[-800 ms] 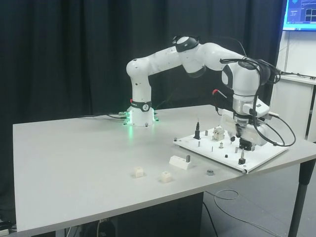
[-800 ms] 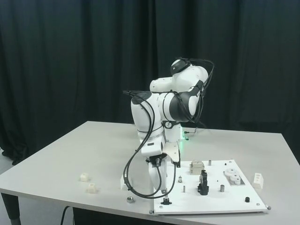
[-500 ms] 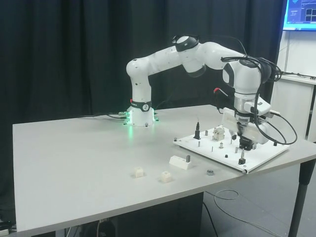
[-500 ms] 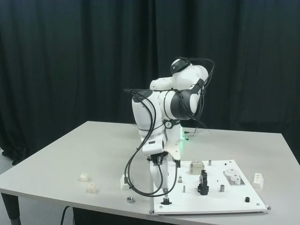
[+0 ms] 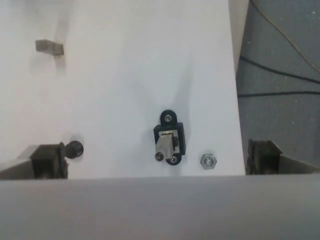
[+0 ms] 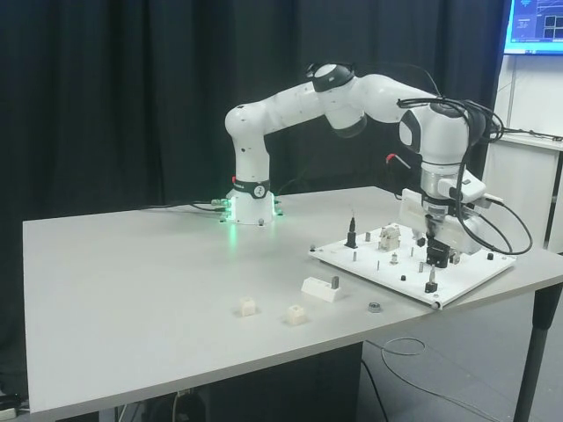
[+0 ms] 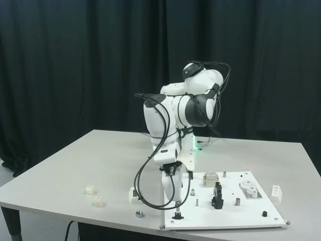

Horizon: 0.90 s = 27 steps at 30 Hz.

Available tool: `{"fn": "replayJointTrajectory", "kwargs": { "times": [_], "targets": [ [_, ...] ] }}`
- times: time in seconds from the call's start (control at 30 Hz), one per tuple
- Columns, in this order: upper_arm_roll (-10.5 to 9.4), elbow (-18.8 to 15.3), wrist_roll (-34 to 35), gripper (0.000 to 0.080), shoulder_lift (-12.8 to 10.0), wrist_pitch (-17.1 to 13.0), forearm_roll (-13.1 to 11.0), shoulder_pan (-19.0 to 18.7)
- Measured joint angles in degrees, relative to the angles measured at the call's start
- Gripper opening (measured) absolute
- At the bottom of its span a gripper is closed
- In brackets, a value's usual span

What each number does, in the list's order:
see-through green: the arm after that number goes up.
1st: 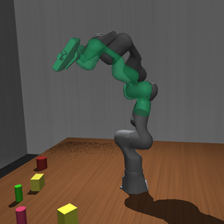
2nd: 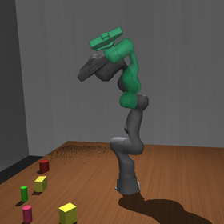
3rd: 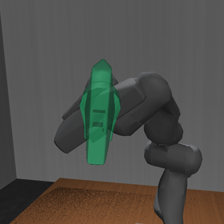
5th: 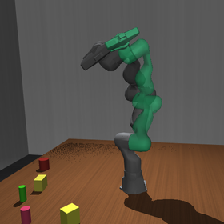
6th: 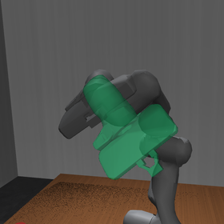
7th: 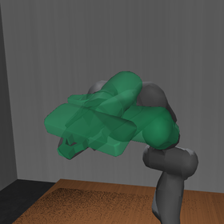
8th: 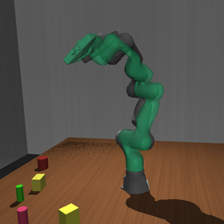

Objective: Pick square peg 4.

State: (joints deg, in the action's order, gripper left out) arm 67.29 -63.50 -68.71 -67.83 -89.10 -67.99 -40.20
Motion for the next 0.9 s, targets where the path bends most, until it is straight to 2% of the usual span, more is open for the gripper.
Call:
{"fn": "replayJointTrajectory", "kwargs": {
  "times": [0.47, 0.9],
  "targets": [
    [2.16, 2.19, 4.98, 0.08, 0.3, 1.86, 0.03, 0.11],
    [3.14, 3.12, 9.71, 0.08, 0.96, 2.78, 0.05, 0.35]
  ]
}}
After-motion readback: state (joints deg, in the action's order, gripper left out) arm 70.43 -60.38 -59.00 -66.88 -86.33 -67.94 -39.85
